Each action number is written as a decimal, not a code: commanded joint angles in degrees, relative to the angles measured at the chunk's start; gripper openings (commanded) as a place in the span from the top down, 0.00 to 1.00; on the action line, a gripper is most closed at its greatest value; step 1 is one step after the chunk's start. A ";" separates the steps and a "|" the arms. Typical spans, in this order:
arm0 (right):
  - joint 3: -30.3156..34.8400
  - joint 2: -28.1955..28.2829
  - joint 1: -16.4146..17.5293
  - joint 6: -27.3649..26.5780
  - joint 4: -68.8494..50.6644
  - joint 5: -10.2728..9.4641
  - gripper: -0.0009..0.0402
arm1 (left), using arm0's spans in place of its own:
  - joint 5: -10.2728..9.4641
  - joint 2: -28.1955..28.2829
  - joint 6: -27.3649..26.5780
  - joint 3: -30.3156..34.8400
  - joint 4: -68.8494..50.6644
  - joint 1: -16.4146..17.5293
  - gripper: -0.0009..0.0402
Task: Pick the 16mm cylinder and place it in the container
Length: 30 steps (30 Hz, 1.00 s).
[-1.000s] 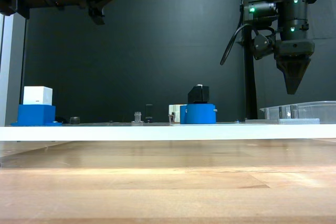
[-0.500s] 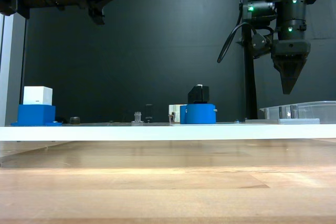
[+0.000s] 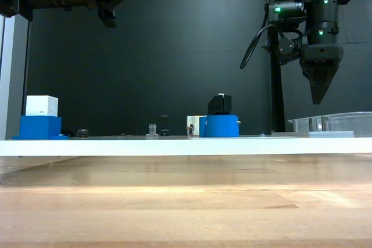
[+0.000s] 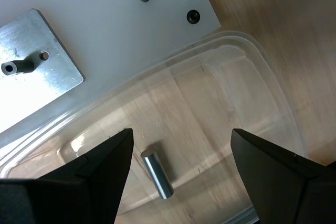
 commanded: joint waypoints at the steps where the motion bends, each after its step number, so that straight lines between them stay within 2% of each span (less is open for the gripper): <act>1: 0.00 0.02 0.02 0.02 -0.02 0.00 0.35 | 0.02 0.00 0.00 0.02 0.00 0.00 0.98; 30: 0.00 0.02 0.00 0.02 -1.25 0.00 0.35 | 0.02 0.00 0.00 0.02 0.00 0.00 0.98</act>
